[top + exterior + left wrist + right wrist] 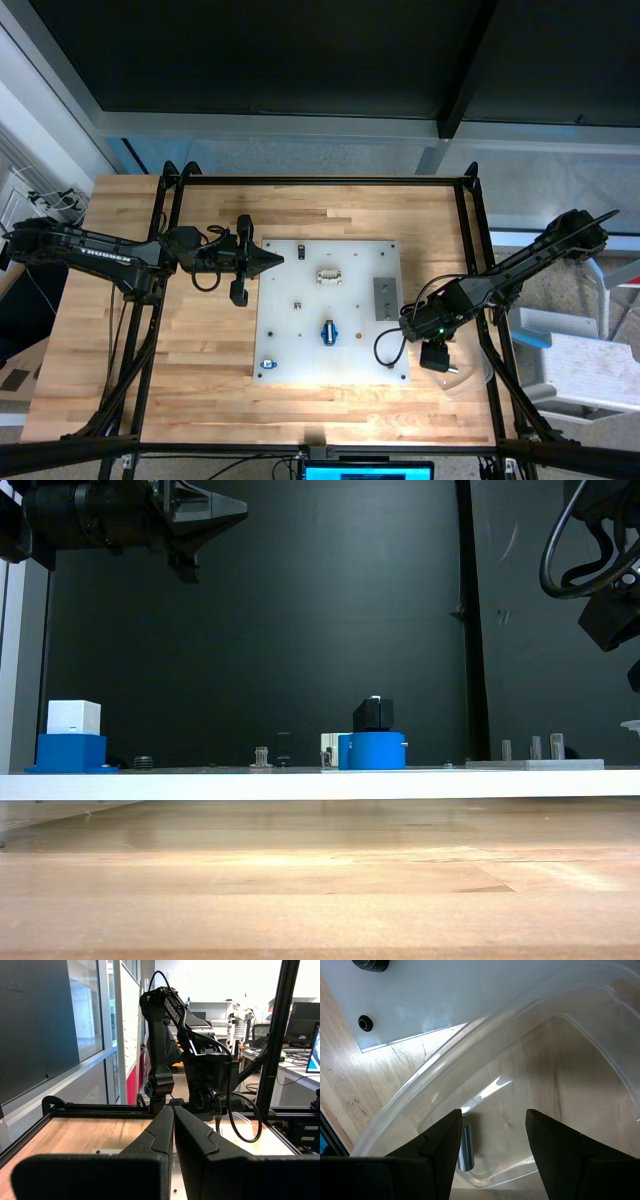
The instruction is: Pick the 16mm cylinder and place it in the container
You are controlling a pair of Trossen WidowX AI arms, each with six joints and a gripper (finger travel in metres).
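Note:
The 16mm cylinder (466,1149), a short silver-grey peg, lies on the floor of the clear container (445,1067), free of the fingers. My right gripper (493,1122) hangs open just above it, over the container (470,378) off the board's near right corner; in the high view this gripper (447,366) points down there. My left gripper (272,259) is shut and empty, held high over the left edge of the white board (300,340), and its closed fingers (172,1125) point toward the right arm.
On the white board stand a blue part (328,332), a flat grey block (386,298), a white connector (329,276) and a small blue-and-white piece (267,364). Black frame posts (480,260) run along both table sides.

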